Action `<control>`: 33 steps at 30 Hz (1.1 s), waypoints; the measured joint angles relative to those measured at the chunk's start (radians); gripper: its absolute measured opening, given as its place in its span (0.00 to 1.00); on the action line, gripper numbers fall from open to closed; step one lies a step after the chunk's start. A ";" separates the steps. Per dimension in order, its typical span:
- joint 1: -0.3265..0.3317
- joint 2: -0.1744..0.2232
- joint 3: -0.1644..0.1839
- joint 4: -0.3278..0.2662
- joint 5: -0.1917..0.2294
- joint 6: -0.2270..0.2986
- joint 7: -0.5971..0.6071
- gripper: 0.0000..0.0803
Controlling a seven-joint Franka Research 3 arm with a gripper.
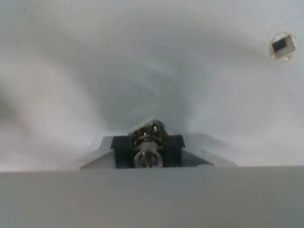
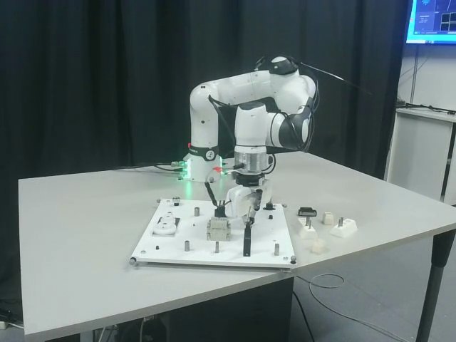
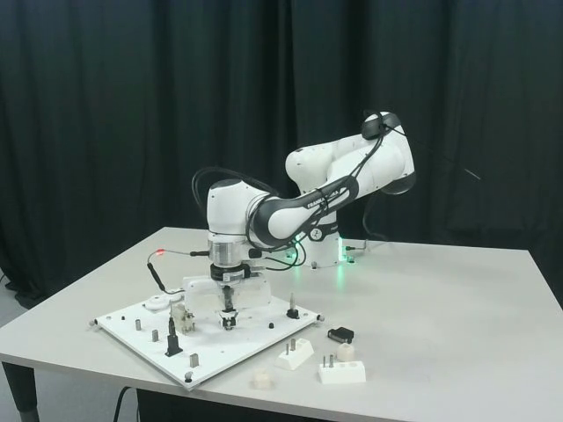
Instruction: Insert BNC.
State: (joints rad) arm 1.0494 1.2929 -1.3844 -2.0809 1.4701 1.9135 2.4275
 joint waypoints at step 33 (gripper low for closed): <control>-0.006 0.000 -0.005 -0.014 0.049 -0.023 0.054 0.15</control>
State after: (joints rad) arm 1.0431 1.2930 -1.3897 -2.0948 1.5190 1.8905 2.4816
